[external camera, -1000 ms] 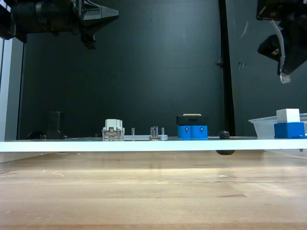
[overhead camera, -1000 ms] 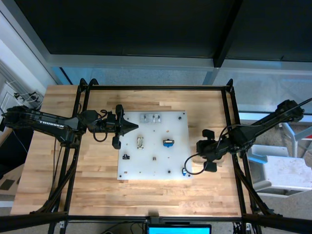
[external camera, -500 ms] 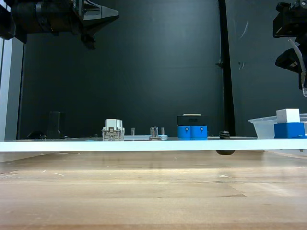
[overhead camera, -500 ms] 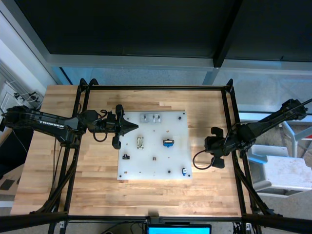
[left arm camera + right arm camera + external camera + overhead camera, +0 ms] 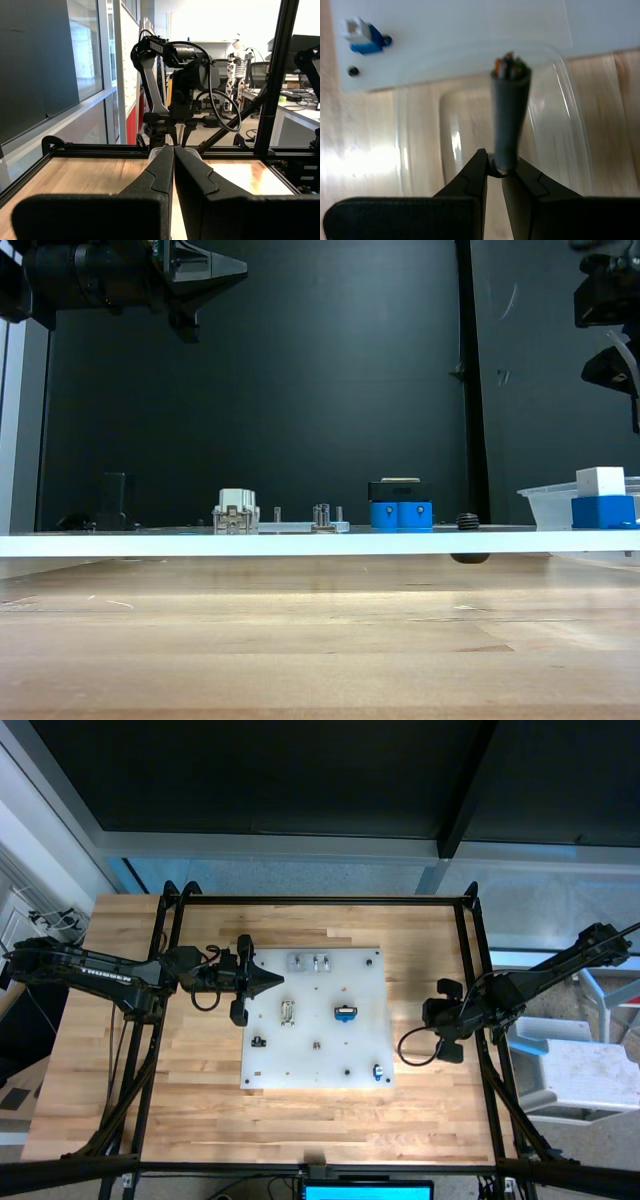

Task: Remove the rj45 connector and place it in the container

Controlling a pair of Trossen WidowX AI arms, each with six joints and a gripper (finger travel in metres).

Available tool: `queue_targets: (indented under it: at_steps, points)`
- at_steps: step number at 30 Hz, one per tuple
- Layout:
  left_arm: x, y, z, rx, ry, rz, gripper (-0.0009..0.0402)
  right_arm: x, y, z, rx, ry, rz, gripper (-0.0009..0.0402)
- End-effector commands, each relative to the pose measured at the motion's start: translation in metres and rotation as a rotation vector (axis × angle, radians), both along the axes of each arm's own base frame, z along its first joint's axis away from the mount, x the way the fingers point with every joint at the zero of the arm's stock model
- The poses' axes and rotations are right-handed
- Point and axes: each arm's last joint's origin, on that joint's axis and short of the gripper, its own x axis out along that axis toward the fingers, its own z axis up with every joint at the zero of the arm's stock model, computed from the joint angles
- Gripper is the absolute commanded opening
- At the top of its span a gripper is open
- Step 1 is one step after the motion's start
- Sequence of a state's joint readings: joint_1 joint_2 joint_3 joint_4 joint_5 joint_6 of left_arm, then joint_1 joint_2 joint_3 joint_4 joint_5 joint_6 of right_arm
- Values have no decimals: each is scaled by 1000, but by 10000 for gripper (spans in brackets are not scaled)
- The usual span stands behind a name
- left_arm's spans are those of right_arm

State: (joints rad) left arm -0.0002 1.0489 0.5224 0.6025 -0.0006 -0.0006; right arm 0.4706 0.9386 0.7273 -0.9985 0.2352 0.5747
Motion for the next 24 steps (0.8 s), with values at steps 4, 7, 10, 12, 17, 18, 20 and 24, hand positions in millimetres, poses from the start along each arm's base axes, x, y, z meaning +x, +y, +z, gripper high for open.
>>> queue_targets:
  at_steps: [4, 7, 10, 12, 17, 18, 20, 24]
  points:
    - [0, 0, 0, 0, 0, 0, 0, -3, -2, -1, -12, 37, -19, 59]
    - [0, 0, 0, 0, -1, 0, 0, -3, -2, -1, -11, 36, -21, 82]
    - [0, 0, 0, 0, -1, 0, 0, -3, -1, -1, -11, 35, -18, 105]
    - [0, 0, 0, 0, -1, 0, 0, -3, -1, -1, -11, 36, -17, 121]
    - [0, 0, 0, 0, -1, 0, 0, -3, -2, -1, -12, 35, -18, 159]
    - [0, 0, 0, 0, 0, 0, 0, -3, -2, -1, -12, 36, -18, 166]
    - [0, 0, 0, 0, 0, 0, 0, -3, -2, -1, -12, 37, -18, 177]
    - [0, 0, 0, 1, -1, 0, 0, -3, -2, -1, -12, 37, -18, 196]
